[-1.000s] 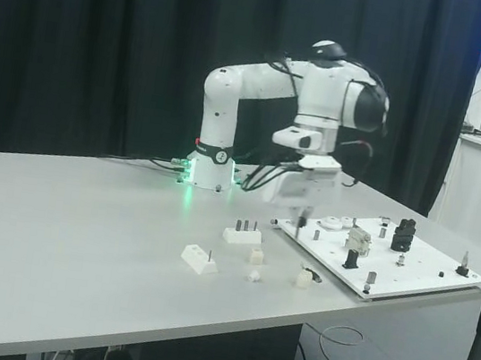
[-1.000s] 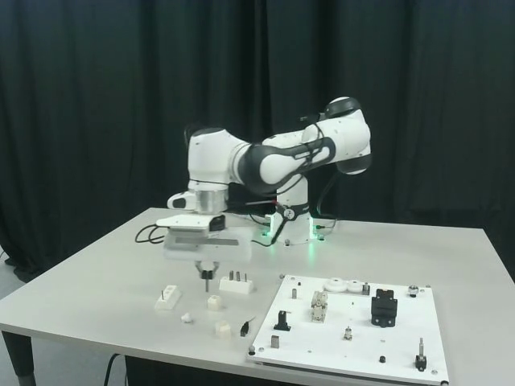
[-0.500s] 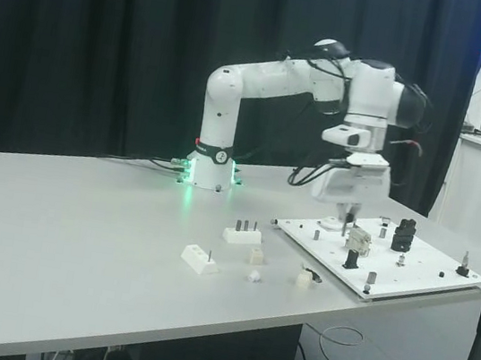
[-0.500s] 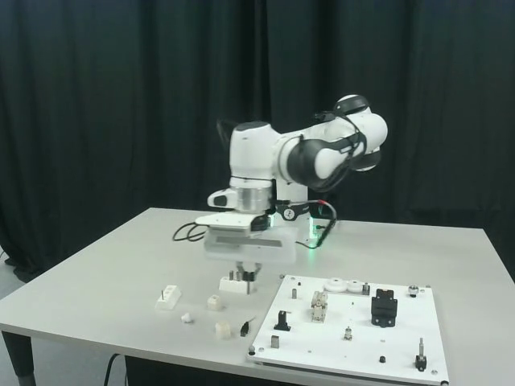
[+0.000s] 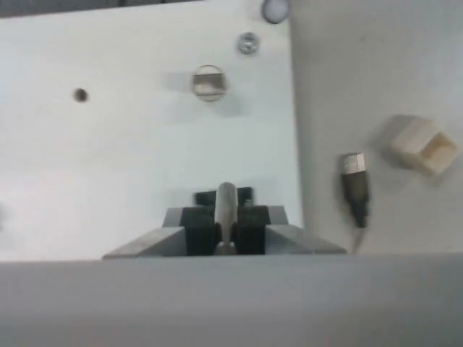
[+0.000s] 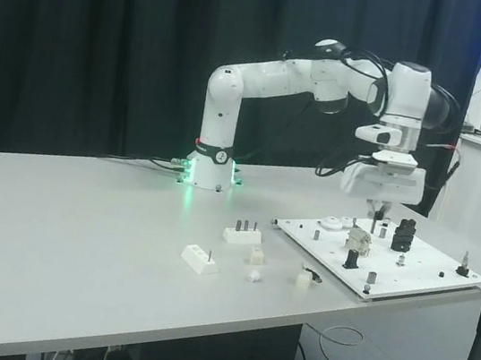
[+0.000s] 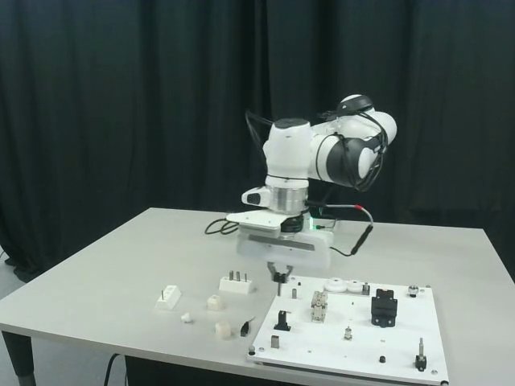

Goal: Insert round peg 2.

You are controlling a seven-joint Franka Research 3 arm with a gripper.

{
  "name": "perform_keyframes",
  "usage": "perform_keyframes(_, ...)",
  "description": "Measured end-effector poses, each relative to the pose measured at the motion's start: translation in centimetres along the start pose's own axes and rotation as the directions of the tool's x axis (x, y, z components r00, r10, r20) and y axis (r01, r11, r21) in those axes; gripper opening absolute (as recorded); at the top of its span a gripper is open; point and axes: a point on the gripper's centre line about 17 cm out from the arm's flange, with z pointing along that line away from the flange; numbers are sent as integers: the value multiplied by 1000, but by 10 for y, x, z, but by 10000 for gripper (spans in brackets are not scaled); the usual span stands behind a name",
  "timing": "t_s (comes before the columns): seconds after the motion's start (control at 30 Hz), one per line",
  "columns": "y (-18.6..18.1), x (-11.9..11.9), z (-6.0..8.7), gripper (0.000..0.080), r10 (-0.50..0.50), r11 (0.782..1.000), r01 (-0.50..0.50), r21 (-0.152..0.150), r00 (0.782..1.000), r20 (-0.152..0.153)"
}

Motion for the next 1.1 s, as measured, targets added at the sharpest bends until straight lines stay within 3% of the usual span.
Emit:
perform_keyframes(0.47, -39, 7, 10, 61, 173, 985, -173, 21, 985, 8)
perform_keyframes(0.73, -55, 18, 26, 61, 261, 964, -261, 42, 965, 6)
perform_keyframes(1.1, -69, 23, 48, 61, 317, 946, -318, 61, 948, 38)
